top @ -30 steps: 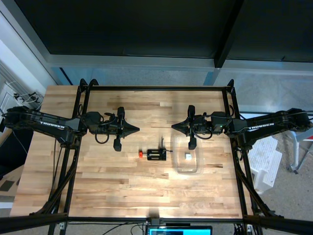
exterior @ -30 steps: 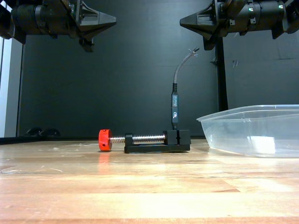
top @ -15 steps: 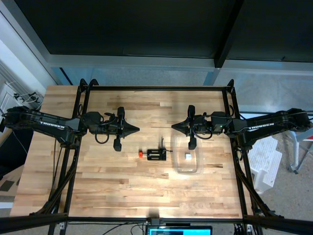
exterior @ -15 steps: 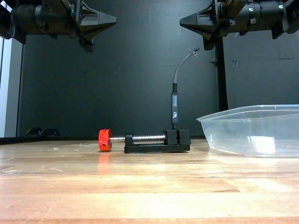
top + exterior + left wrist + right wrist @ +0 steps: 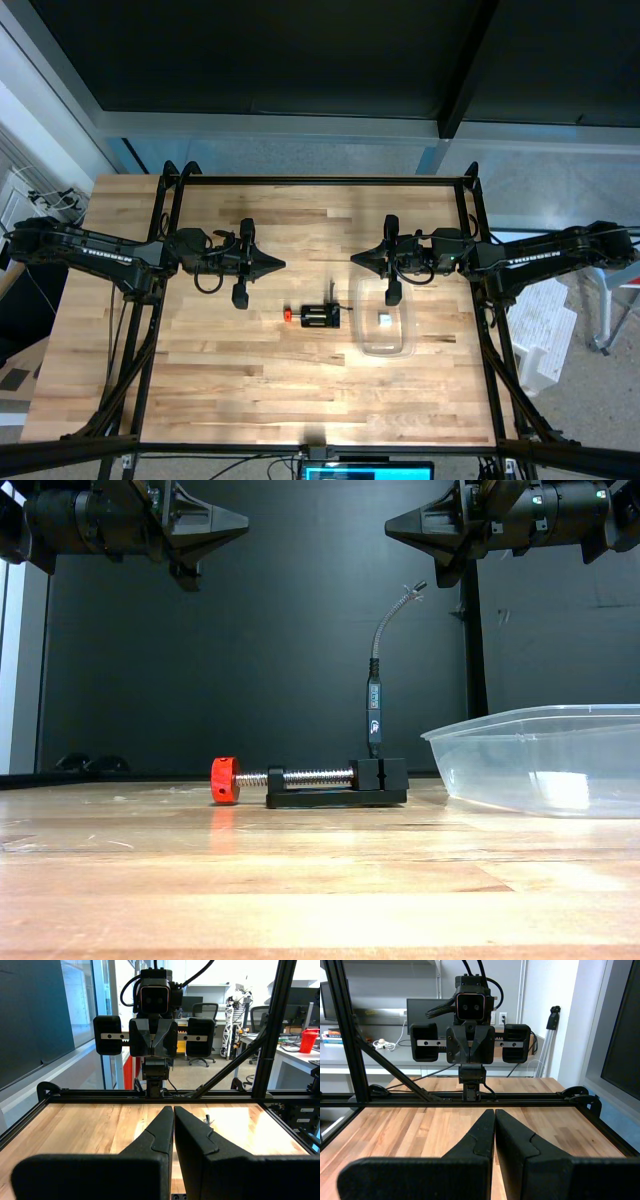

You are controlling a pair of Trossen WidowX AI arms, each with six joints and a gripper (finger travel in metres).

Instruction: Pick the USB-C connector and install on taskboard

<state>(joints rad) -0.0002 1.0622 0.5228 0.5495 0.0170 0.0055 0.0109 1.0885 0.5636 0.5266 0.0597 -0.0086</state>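
The taskboard point(image 5: 320, 317) is a small black block with an orange-red knob point(image 5: 224, 780) on a threaded screw, lying mid-table. The USB-C connector point(image 5: 373, 706) stands upright out of the block's end away from the knob, its braided cable curving up and to the right. No gripper touches it. My left gripper point(image 5: 281, 265) hovers high, left of and beyond the block, fingers shut and empty; the low view shows it as well point(image 5: 245, 522). My right gripper point(image 5: 353, 259) hovers at the same height to the right, facing the left one, also shut and empty point(image 5: 388, 525).
A clear plastic tray point(image 5: 388, 348) sits just right of the taskboard with a small white piece point(image 5: 383, 319) inside it. A black metal frame point(image 5: 320, 181) borders the wooden table. Each wrist view shows the opposite arm across the table.
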